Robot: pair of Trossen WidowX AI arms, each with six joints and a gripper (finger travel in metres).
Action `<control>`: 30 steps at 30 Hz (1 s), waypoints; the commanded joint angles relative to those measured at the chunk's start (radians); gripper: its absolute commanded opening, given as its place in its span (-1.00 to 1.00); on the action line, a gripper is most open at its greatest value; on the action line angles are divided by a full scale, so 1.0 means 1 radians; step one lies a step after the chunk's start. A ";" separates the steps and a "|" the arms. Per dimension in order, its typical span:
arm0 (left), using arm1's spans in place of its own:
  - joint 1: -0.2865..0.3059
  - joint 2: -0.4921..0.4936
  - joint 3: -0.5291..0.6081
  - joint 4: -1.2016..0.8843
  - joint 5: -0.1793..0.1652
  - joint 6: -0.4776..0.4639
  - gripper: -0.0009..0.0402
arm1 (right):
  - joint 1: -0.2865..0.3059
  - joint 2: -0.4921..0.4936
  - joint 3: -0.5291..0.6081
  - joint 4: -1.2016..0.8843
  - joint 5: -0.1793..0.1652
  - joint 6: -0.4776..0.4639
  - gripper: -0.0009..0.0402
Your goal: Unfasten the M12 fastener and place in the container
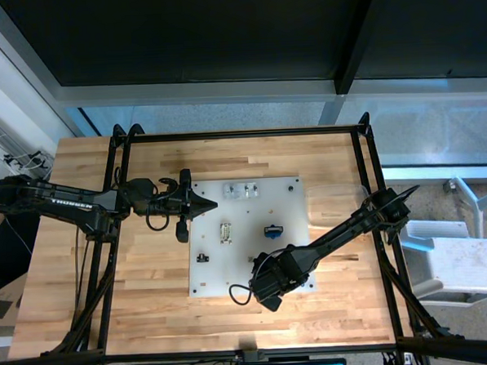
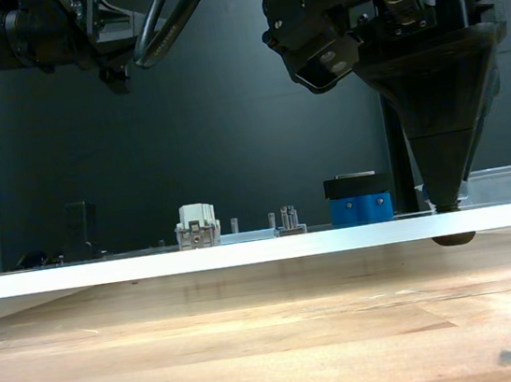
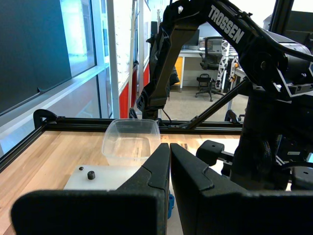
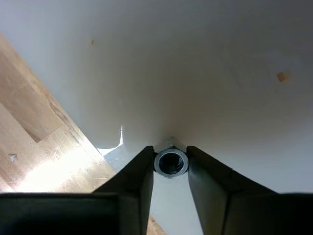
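Down at the white board's near right edge, my right gripper pinches narrow on the silver M12 nut, a finger touching each flank; whether it sits on its stud, I cannot tell. "TROSSEN" marks my right arm. My left gripper hovers closed at the board's left edge, well apart from the clear container.

The right gripper is matte black, its fingers pressed against the silver M12 nut, whose bore looks dark. Beneath the fingers lies the plain white board, marked by a tan speck. Beside them is the table, pale wood in lighter and browner strips. The left gripper, also black, has its fingers together. Ahead of it stands the clear, colourless container. Just beside the right gripper is a blue connector block with a black cap.
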 commanded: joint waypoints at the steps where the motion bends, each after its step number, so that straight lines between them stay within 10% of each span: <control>1: 0.000 0.000 0.000 0.000 0.000 0.000 -0.96 | 0.000 -0.001 0.001 0.006 -0.002 -0.029 -0.76; 5: 0.000 0.000 0.000 0.000 0.000 0.000 -0.96 | 0.000 -0.001 0.001 0.006 -0.009 -0.134 -0.90; 19: 0.000 0.000 0.000 0.000 0.000 0.000 -0.96 | 0.000 -0.009 0.001 0.005 -0.008 -0.978 -0.92; 30: 0.000 0.000 0.000 0.000 0.000 0.000 -0.96 | 0.000 -0.066 0.001 -0.005 -0.005 -1.069 -0.92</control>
